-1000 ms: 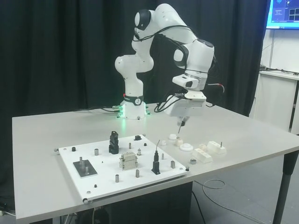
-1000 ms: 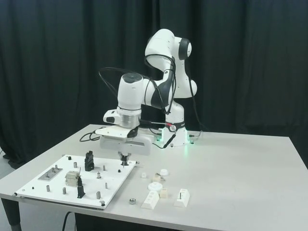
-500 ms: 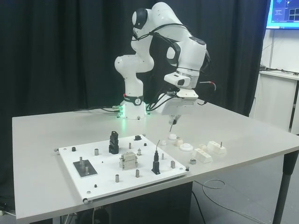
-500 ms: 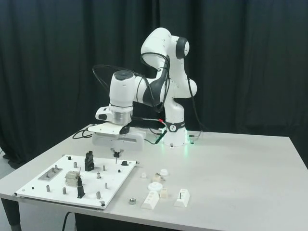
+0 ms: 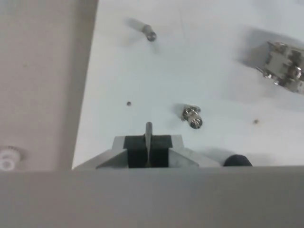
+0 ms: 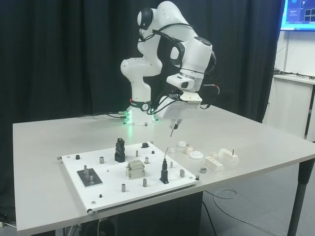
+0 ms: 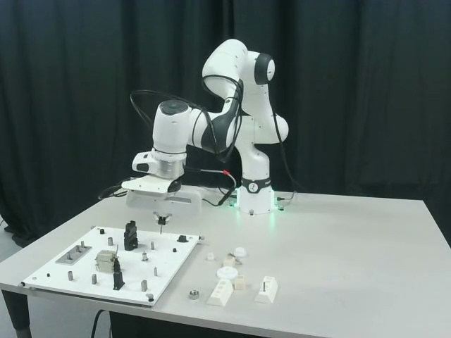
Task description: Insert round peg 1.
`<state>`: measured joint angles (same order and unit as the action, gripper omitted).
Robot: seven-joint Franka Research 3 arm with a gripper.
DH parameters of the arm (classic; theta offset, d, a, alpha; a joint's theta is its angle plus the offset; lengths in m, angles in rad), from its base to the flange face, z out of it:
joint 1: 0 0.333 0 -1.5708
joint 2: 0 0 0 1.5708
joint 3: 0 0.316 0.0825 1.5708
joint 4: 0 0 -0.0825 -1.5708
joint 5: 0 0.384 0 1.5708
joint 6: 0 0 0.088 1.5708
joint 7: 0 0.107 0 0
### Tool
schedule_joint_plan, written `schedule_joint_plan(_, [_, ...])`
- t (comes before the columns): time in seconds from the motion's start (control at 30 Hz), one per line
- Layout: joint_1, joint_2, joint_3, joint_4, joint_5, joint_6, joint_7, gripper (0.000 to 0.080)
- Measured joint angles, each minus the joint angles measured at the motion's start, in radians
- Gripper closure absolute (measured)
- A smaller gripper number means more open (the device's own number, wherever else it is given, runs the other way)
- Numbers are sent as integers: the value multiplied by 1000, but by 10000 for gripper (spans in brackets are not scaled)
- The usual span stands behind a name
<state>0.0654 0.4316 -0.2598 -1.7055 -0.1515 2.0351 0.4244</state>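
My gripper (image 6: 173, 127) hangs well above the back right part of the white board (image 6: 110, 191), shut on a thin grey round peg (image 6: 172, 132) that points down. In the wrist view the peg (image 5: 148, 130) sticks out between the black pads (image 5: 137, 151) of the gripper (image 5: 148, 145), over the board (image 5: 142, 76) near its edge. A small dark hole (image 5: 128, 103) and a metal stud (image 5: 192, 118) lie just ahead of the peg tip. In the second room view the gripper (image 7: 161, 219) hovers over the board's far side (image 7: 173, 267).
The board carries a black connector (image 6: 119, 149), a grey connector (image 6: 135, 168), a black upright holder (image 6: 164, 174), a metal plate (image 6: 88, 177) and several small pegs. White gears (image 6: 196, 155), white blocks (image 6: 228, 156) and a nut (image 6: 203, 170) lie on the table beside it.
The arm has swung left and risen a little, carrying the peg from above the white gears to above the board's back right part.
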Motion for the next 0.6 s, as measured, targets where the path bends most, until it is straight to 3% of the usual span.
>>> schedule_joint_plan(0.3, [-31,-15,0,-3,7,-6,32,788])
schedule_joint_plan(0.6, [-48,-48,-1,-32,43,17,18,788])
